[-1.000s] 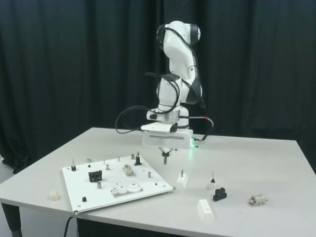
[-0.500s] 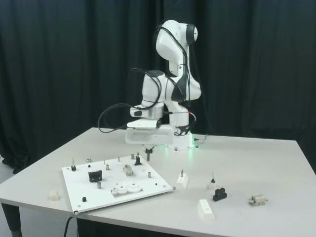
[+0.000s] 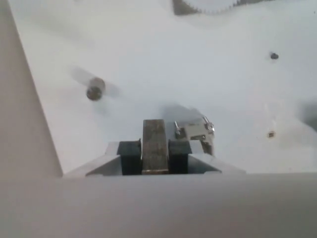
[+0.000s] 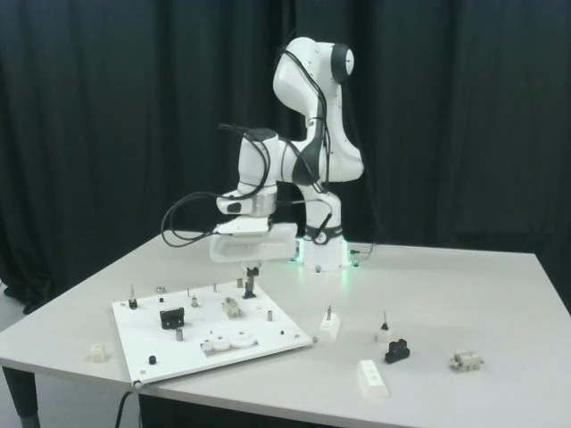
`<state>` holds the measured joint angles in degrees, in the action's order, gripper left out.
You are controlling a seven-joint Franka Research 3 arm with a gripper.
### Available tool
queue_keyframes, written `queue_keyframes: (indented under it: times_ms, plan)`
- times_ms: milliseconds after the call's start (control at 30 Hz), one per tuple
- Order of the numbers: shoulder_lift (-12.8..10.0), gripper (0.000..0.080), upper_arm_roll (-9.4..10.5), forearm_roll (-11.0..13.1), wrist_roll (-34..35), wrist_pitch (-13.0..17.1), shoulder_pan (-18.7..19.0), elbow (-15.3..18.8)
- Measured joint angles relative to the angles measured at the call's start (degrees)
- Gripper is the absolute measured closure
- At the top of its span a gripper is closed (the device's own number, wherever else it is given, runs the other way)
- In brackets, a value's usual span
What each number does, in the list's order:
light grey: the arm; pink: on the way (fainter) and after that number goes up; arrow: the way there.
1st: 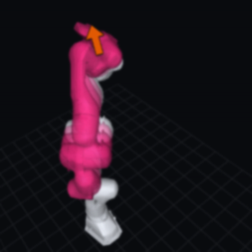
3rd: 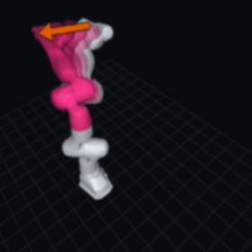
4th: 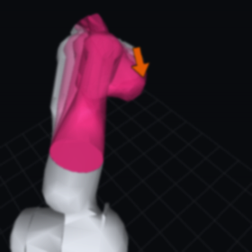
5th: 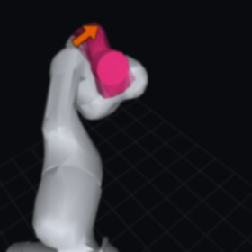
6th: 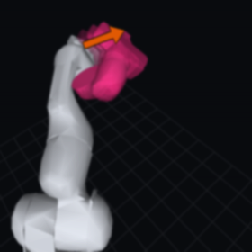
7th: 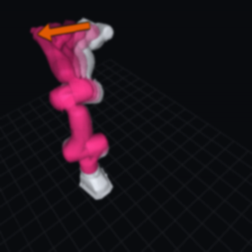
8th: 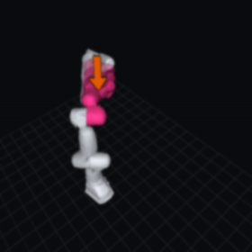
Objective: Insert square peg 3.
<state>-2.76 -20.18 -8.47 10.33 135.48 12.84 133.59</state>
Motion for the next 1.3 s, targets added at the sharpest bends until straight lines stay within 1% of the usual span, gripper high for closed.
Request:
queue_keyframes:
  times_ms: [167, 333, 500, 733, 1300]
  plan:
    - [-0.49, 0.0692, -0.01, 0.00, -3.50, 0.26, -1.14, 0.64]
    - [-0.85, 0.0692, -0.05, 0.00, -5.29, 1.45, -1.99, 1.76]
    - [-1.16, 0.0692, -0.21, 0.00, -6.14, 2.76, -2.55, 2.94]
    - [-1.25, 0.0692, -0.60, 0.00, -6.79, 3.44, -2.64, 4.32]
    - [-1.11, 0.0692, -0.73, 0.00, -7.22, 3.52, -2.64, 7.19]
